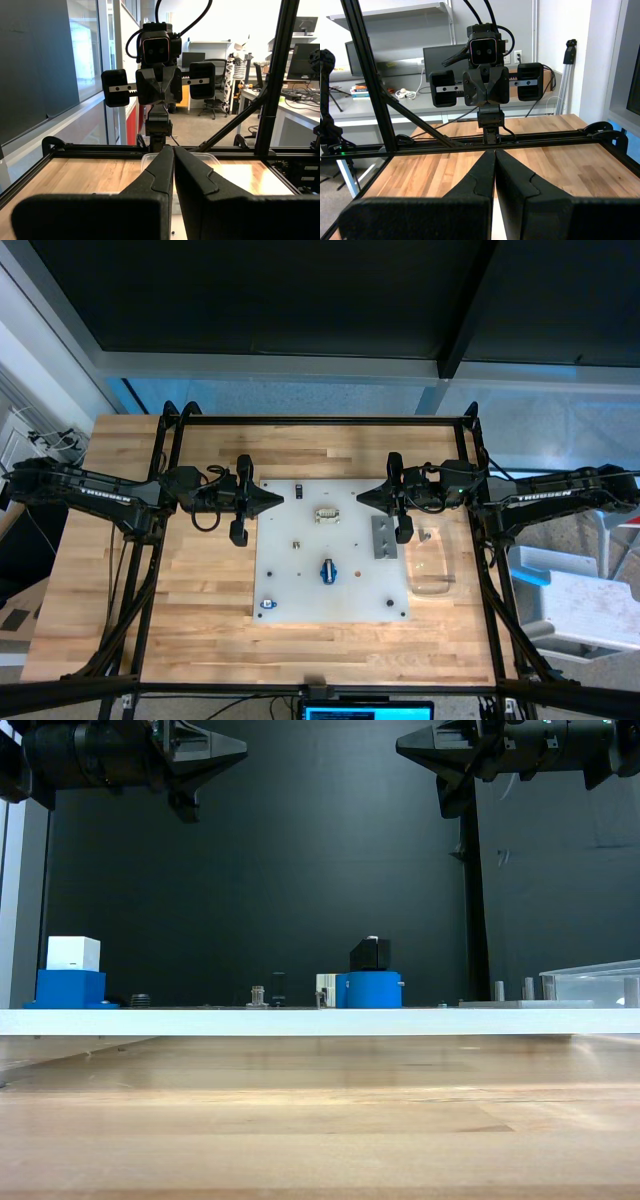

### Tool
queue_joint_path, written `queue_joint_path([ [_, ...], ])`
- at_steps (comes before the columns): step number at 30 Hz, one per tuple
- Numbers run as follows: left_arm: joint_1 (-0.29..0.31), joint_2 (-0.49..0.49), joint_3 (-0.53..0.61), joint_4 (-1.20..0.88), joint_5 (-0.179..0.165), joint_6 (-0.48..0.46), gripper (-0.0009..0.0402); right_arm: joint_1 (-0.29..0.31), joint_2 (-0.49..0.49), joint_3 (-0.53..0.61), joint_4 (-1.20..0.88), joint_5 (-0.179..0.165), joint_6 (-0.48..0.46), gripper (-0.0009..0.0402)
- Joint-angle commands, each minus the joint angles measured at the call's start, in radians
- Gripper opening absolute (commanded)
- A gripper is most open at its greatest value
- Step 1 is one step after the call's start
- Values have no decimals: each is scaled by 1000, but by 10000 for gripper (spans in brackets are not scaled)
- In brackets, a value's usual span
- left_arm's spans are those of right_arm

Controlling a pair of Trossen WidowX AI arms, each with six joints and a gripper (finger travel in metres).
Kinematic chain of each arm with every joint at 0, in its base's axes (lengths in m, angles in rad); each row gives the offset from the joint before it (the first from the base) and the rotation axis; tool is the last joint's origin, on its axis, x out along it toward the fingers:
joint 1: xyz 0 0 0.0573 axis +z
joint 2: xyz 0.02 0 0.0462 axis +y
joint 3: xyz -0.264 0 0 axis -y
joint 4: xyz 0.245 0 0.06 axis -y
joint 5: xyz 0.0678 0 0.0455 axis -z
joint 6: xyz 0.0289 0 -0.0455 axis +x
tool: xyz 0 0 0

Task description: Pick the 16mm cylinder and place it in the taskboard

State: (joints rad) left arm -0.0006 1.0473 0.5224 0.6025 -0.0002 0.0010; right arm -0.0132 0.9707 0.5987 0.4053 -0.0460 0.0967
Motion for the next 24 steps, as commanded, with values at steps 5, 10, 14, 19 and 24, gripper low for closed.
queue_joint_path([
  [5,0,0,0,0,0,0,0,1,0,0,1,0,3,0],
  [10,1,0,0,0,0,0,0,1,0,0,0,-1,6,0],
  [14,1,0,0,0,0,0,0,0,0,0,-4,0,63,0],
  [19,0,0,0,0,0,0,0,2,0,14,-87,0,82,0],
  [24,1,0,0,0,0,0,0,4,0,94,-288,-1,78,0],
])
